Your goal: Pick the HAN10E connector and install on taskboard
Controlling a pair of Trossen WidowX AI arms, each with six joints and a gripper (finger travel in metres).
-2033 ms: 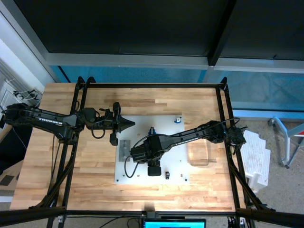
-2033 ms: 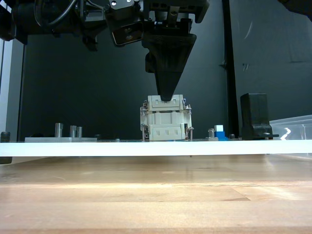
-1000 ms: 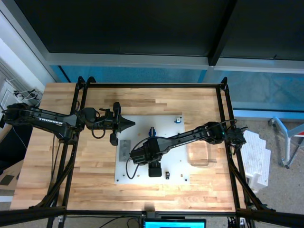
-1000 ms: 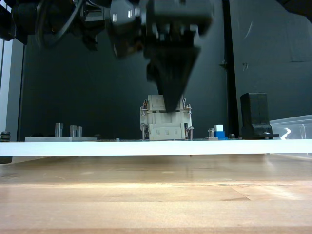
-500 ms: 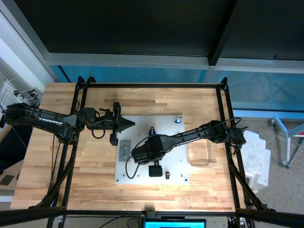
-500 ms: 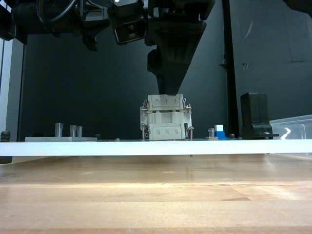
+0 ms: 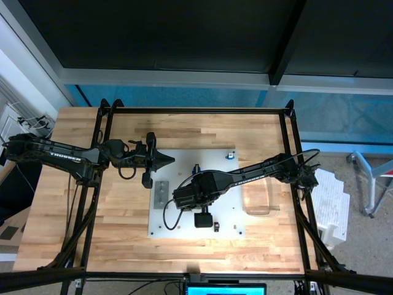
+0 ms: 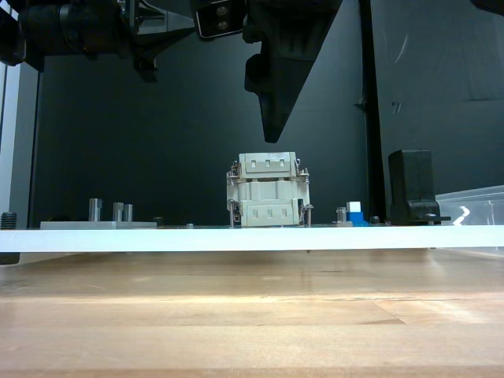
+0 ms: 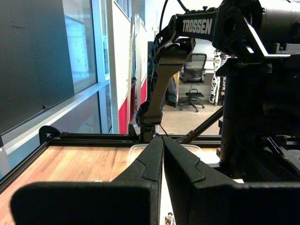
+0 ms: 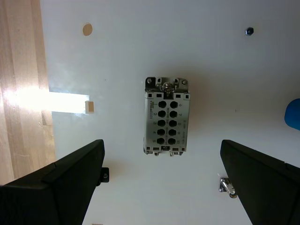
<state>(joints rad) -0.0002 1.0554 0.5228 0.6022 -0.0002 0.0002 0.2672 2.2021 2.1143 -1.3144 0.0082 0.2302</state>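
The right hand (image 10: 161, 152) hangs open over the taskboard (image 10: 117, 56). Its two dark fingers (image 10: 70, 180) are spread wide, well clear of the connector (image 10: 166, 116) between them. The connector stands on the white board, two rows of round sockets facing the camera. A blue knob (image 10: 293, 114) lies well to one side of it, and the wooden table (image 10: 21, 70) borders the board on the other.

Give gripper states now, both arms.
Left gripper: shut, empty, parked at the taskboard's far-left corner.
Right gripper: open, holding nothing, above the HAN10E connector seated on the taskboard.
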